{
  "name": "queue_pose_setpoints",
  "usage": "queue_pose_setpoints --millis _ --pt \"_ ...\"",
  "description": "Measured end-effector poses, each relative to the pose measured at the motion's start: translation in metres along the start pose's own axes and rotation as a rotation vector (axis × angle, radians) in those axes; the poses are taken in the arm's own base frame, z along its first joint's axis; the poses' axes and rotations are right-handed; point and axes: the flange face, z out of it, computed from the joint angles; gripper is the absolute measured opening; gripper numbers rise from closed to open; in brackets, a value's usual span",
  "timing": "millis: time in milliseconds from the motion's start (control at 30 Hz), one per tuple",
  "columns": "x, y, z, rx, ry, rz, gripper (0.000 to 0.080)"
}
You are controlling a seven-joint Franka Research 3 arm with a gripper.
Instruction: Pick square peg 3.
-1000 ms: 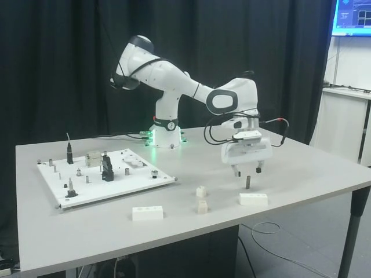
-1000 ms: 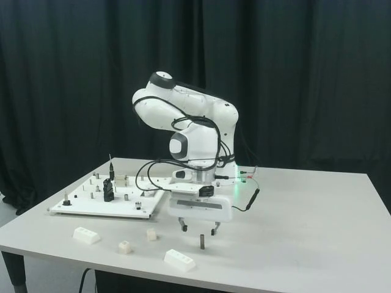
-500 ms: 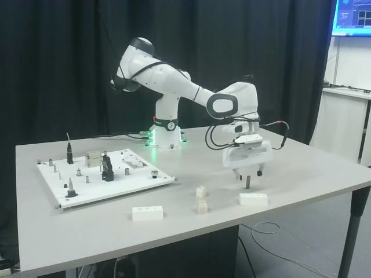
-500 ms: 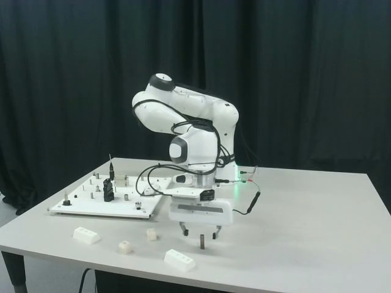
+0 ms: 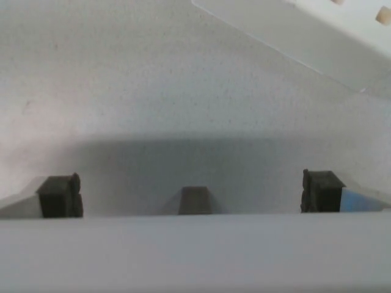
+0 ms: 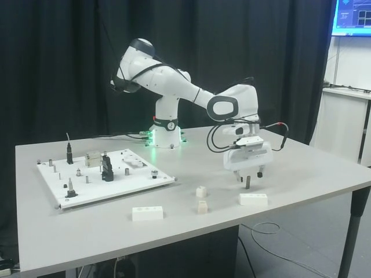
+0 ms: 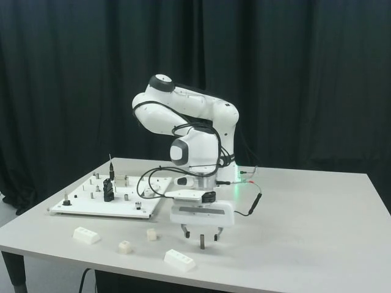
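With the gripper [image 5: 190,195] spread wide around the upright square peg [image 5: 195,200] and gripping nothing, the fingers [image 5: 59,196] needed to close evenly without tipping it.

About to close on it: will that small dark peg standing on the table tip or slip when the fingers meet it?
The peg stands upright and narrow on the bare table, so an uneven touch would probably topple it. It looks rigid, likely metal, and its flat sides should resist slipping. The end effector is open and straddles it, so closing evenly seems safest.
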Motion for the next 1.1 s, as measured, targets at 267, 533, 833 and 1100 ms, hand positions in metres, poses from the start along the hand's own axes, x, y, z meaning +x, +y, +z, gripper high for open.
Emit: queue_pose_setpoints --millis 267,533,833,1100 --pt "-0.0019 -0.0001 0.0021 -0.003 -0.002 -0.013 0.08" --pt "-0.0025 0.0023 0.0057 -0.011 -0.004 -0.021 0.08" --pt "-0.003 0.0032 0.0074 -0.012 -0.008 -0.017 0.05" --pt "-0.0032 0.0034 0.0081 -0.011 -0.011 -0.016 0.0338"
